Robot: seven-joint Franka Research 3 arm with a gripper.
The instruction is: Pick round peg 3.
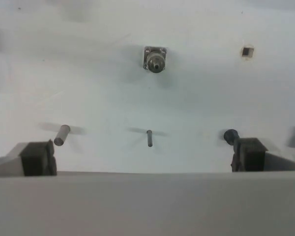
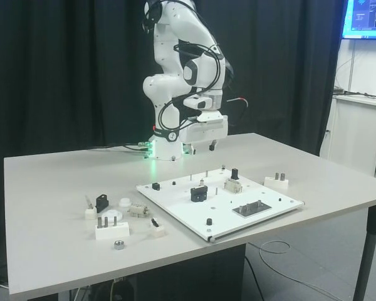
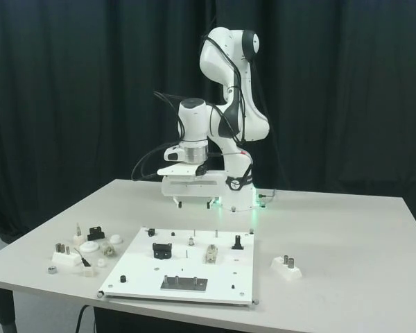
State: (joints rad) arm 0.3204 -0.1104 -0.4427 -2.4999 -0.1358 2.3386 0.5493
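Note:
My gripper hangs open above the far edge of the white board, with nothing between its fingers. In the wrist view a thin grey round peg stands on the board midway between the fingers. A thicker grey round peg stands close to one finger, and a black knob close to the other. In the second room view the gripper hovers over the thin peg and the thicker peg. In the first room view the gripper is well above the board.
A metal connector and a small square hole lie further along the board. Black blocks, a grey plate and a black post stand on the board. Loose parts lie left of it, a white holder right.

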